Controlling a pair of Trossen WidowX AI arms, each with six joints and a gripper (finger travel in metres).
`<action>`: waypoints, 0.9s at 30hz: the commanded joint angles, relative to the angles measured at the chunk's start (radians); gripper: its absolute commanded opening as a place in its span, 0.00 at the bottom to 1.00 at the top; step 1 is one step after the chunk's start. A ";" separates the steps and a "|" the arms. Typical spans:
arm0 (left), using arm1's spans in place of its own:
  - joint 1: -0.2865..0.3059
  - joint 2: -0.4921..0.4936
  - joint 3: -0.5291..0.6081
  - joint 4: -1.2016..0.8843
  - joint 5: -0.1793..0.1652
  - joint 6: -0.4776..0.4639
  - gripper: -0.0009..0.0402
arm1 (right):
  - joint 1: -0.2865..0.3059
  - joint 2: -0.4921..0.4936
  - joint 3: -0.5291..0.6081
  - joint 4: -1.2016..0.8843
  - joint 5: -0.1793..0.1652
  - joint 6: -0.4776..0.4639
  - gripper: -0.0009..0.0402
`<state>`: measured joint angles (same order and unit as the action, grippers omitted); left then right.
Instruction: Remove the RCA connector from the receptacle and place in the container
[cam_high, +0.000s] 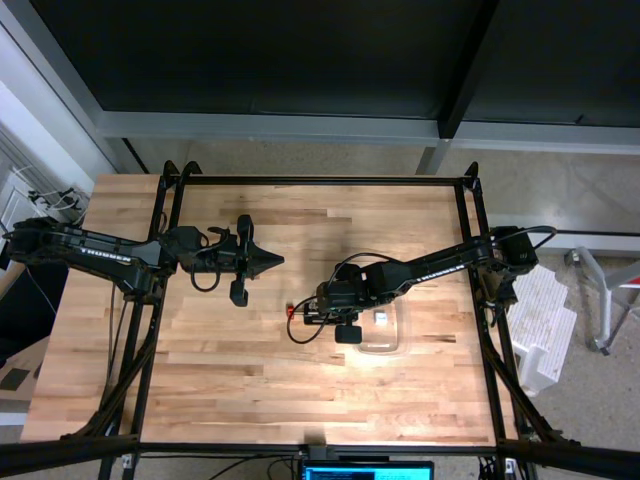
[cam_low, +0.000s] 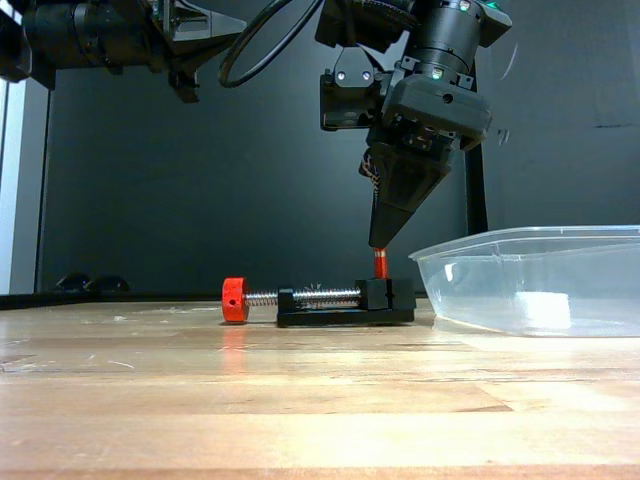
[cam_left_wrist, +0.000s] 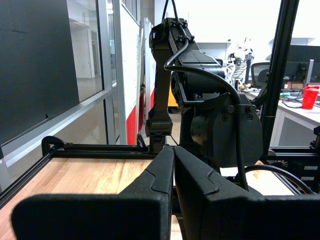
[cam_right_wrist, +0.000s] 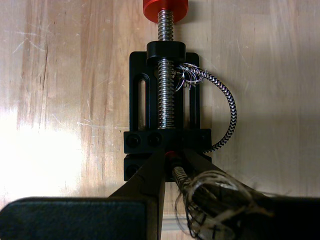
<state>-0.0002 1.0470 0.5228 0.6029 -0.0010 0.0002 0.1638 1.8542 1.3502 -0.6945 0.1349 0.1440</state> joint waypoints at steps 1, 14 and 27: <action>0.000 0.000 0.000 0.000 0.000 0.000 0.02 | 0.000 -0.005 0.001 0.000 0.002 0.001 0.02; 0.000 0.000 0.000 0.000 0.000 0.000 0.02 | 0.000 -0.080 0.001 -0.005 0.003 0.000 0.02; 0.000 0.000 0.000 0.000 0.000 0.000 0.02 | 0.000 -0.159 0.000 -0.005 0.003 0.000 0.02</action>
<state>-0.0002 1.0470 0.5224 0.6029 -0.0010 0.0002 0.1635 1.6970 1.3514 -0.6998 0.1383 0.1440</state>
